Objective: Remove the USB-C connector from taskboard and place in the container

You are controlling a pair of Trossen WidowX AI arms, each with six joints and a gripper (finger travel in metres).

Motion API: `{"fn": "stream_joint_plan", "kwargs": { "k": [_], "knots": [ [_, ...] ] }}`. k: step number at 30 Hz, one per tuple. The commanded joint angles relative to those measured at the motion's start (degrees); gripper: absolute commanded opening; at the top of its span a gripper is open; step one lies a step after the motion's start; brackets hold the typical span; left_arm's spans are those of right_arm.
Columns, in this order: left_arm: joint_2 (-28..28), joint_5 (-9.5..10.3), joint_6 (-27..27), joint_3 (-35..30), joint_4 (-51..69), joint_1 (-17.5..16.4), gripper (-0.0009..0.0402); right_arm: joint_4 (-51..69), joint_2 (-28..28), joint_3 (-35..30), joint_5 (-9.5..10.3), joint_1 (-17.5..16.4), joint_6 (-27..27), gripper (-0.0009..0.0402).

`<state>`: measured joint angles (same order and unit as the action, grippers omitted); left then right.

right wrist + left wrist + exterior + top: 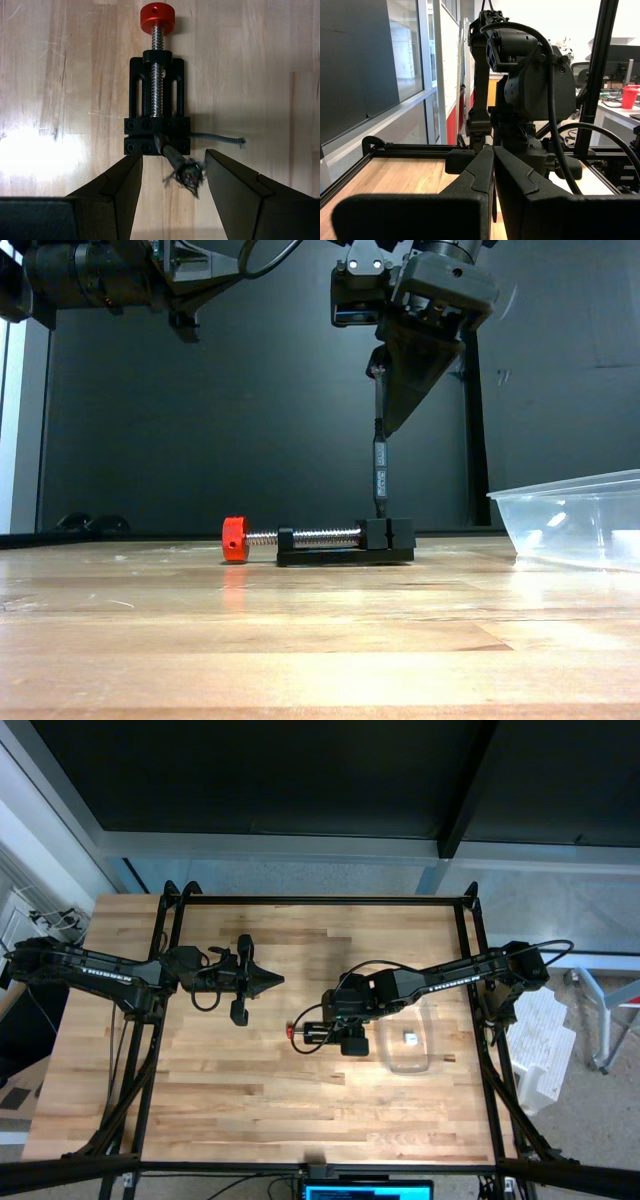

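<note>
Jaws of the right gripper (173, 154) are spread round the connector (176, 161), ready to pull it from the board (135, 125); left gripper (493, 150) hangs aside, jaws pressed together.

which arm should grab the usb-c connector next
Right. The right gripper hangs open over the taskboard, straddling the upright connector. The left gripper is shut, parked well away from it.

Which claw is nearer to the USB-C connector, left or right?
Right. The right claw hangs open just above the USB-C connector, which stands in the taskboard; the shut left claw hovers well apart, over the table's left half.
</note>
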<state>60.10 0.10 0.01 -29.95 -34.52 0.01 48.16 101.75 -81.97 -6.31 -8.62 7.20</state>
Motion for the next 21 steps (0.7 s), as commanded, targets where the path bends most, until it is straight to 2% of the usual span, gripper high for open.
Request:
{"fn": "stream_joint_plan", "kwargs": {
  "k": [1, 9, 21],
  "knots": [
    [0.0, -0.02, 0.0, 0.0, 0.0, 0.0, 0.0000, -0.7, 0.7, 0.0, 0.00, 0.0, -0.1, 0.0172],
    [0.0, -0.02, 0.0, 0.0, 0.0, 0.0, 0.0000, -1.7, 1.9, 0.1, -0.17, 0.0, -0.2, 0.0168],
    [0.0, -0.02, 0.0, 0.0, 0.0, 0.0, 0.0000, -2.6, 2.7, 0.1, 0.00, 0.0, -1.2, 0.0126]
  ]
}}
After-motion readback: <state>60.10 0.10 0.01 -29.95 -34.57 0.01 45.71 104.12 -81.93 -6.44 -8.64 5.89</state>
